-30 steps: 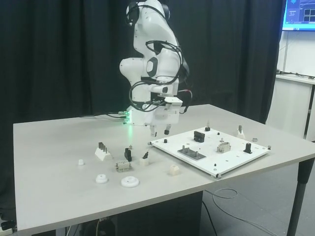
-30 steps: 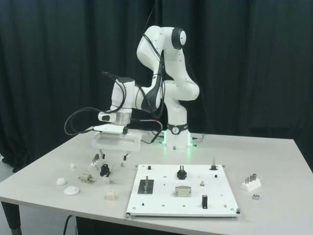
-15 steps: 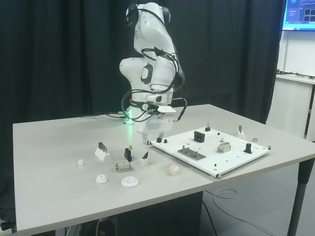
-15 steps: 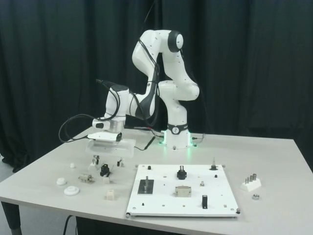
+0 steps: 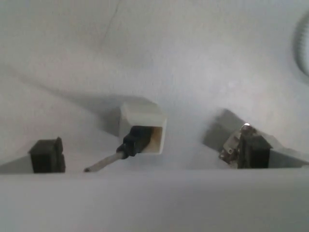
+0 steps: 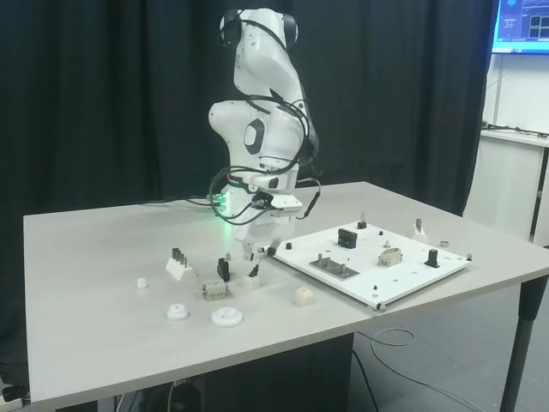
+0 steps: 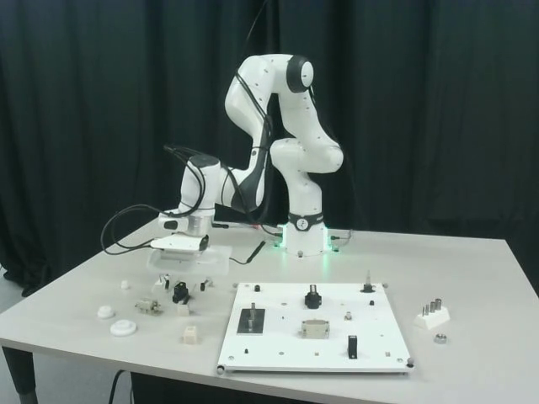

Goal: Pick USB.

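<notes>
On the grey table (image 6: 86, 257), the white seven-joint arm (image 6: 262, 129) is the largest thing, bent over so that its wrist hangs low at about 9 o'clock of the flat white square assembly board (image 6: 403, 276) in the first room view. The board carries several small black and metal fittings.

The two-finger gripper (image 6: 256, 251) points straight down, just above a cluster of small parts. In the wrist view the gripper (image 5: 147, 152) stands wide apart, one black fingertip (image 5: 47, 155) on each side of the target, and has hold of nothing.

Between those tips lies the small white cube-shaped plastic holder (image 5: 142, 116). The black USB plug (image 5: 137, 139) sits in its open face, with a short grey cable stub sticking out, touching neither tip. In the first room view the holder (image 6: 253, 280) rests on the table directly under the gripper. A round white disc (image 6: 226, 318) lies at 7 o'clock from it, well apart.
</notes>
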You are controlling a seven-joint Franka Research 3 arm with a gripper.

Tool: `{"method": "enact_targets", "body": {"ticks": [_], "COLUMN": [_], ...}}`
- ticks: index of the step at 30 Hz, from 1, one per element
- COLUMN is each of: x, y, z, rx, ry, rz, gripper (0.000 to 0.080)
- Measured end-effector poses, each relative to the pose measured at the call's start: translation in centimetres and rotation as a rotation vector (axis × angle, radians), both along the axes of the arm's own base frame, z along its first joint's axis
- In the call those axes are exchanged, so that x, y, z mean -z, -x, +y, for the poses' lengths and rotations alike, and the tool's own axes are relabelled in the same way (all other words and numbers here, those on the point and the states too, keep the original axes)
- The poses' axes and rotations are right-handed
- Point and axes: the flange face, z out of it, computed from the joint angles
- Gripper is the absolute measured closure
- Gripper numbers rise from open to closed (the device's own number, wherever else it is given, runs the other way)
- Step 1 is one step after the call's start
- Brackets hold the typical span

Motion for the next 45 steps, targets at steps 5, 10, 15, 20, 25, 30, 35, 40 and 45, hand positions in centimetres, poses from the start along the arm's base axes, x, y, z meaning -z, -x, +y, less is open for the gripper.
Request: {"method": "enact_targets", "body": {"ticks": [5, 10, 15, 20, 25, 30, 35, 40, 45], "x": [0.7, 1.4, 2.1, 2.6, 2.9, 3.2, 3.3, 3.5, 3.5], "y": [0.3, 0.5, 0.7, 0.8, 0.9, 1.0, 1.0, 1.2, 1.2], "z": [-0.4, -0.7, -1.0, -1.2, -1.3, -1.4, -1.3, -1.4, -1.4], "rx": [0.002, -0.003, -0.013, -0.019, -0.024, -0.041, -0.058, -0.058, -0.058], "ry": [0.002, 0.004, 0.006, 0.006, 0.006, 0.006, 0.006, 0.005, 0.005], "rz": [0.014, 0.023, 0.033, 0.034, 0.034, 0.033, 0.029, 0.027, 0.025], "gripper": [0.0003, 0.0003, 0.0003, 0.0003, 0.0003, 0.0003, 0.0003, 0.0003, 0.0316]}}
